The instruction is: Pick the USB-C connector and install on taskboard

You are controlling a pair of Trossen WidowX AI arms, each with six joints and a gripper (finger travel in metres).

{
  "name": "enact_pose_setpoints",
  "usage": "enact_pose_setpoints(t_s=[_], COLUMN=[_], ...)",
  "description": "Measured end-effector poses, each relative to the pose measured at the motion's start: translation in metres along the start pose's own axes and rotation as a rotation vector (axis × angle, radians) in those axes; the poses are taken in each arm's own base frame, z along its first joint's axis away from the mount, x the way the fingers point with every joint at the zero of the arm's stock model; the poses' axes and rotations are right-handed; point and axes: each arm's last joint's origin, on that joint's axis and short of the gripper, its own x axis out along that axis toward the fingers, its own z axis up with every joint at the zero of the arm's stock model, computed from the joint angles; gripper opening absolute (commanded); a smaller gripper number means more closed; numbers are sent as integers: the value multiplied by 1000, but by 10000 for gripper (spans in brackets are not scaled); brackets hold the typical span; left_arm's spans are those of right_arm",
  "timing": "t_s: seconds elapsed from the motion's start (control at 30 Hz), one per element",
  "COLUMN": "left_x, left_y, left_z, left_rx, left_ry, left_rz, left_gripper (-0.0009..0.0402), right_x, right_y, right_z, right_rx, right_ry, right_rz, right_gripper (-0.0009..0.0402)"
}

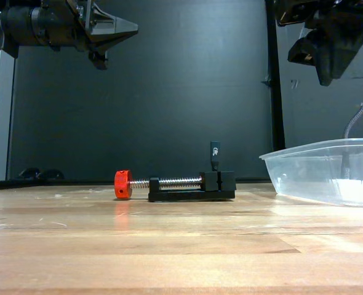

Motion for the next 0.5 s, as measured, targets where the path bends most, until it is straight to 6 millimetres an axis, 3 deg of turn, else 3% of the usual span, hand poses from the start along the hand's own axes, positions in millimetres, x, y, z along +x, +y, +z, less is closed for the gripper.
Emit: enact_pose_setpoints(t_s=[0.2,0.5], left_x=[0,0], left_y=[0,0], left_z=[0,0], left_rx=[0,0], left_ry=[0,0], left_rz=[0,0], left_gripper=[0,0], right_x=[10,29], right_y=[5,13], right_z=[1,-7], right_rx=[-8,-5], right_ry=[35,77], right_rz=[-12,-43], right_gripper=[191,201])
